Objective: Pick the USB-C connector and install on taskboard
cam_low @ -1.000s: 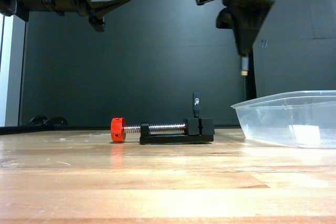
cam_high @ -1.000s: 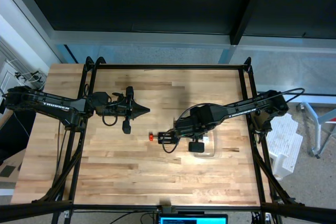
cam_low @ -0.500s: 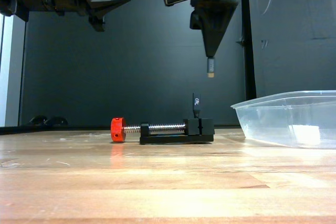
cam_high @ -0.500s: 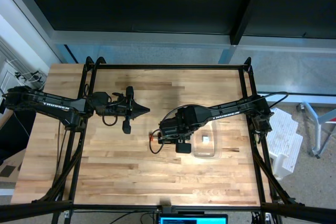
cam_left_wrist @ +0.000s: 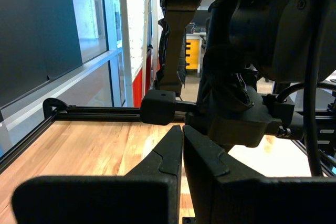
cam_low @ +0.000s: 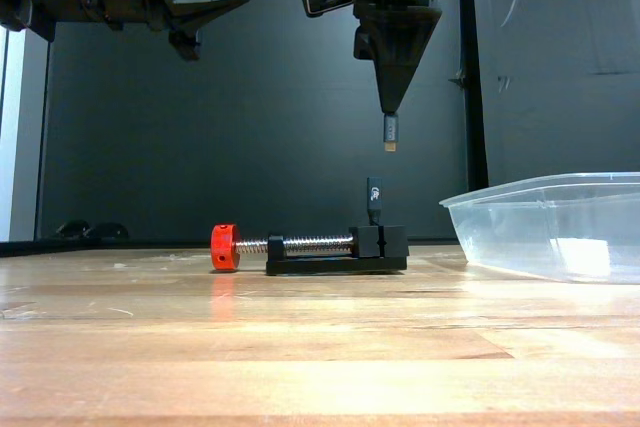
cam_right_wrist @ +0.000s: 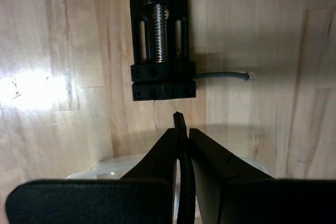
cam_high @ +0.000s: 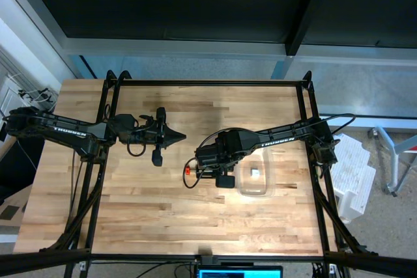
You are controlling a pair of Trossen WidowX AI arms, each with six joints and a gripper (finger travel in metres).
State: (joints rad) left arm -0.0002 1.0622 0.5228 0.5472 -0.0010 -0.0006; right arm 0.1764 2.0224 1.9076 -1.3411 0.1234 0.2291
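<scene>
The taskboard (cam_low: 335,250) is a black block with a red-orange knob (cam_low: 224,247) and a thin upright pin (cam_low: 374,199); it also shows under the right arm's camera as the taskboard (cam_right_wrist: 163,82). My right gripper (cam_low: 390,107) points straight down, shut on the USB-C connector (cam_low: 390,133), which hangs a little above the pin and slightly to its right. In the right wrist view the connector (cam_right_wrist: 179,121) sticks out between the closed fingers, just short of the block. My left gripper (cam_high: 177,137) is parked high at the left, shut and holding nothing.
A clear plastic tray (cam_low: 520,232) stands right of the taskboard, with a small white cube (cam_high: 256,172) inside. A thin grey cable (cam_right_wrist: 223,76) lies beside the block. Black frame rails (cam_high: 208,83) border the wooden table.
My right gripper has carried the connector left from near the tray to above the taskboard's pin and come down slightly. The left arm has not moved.
</scene>
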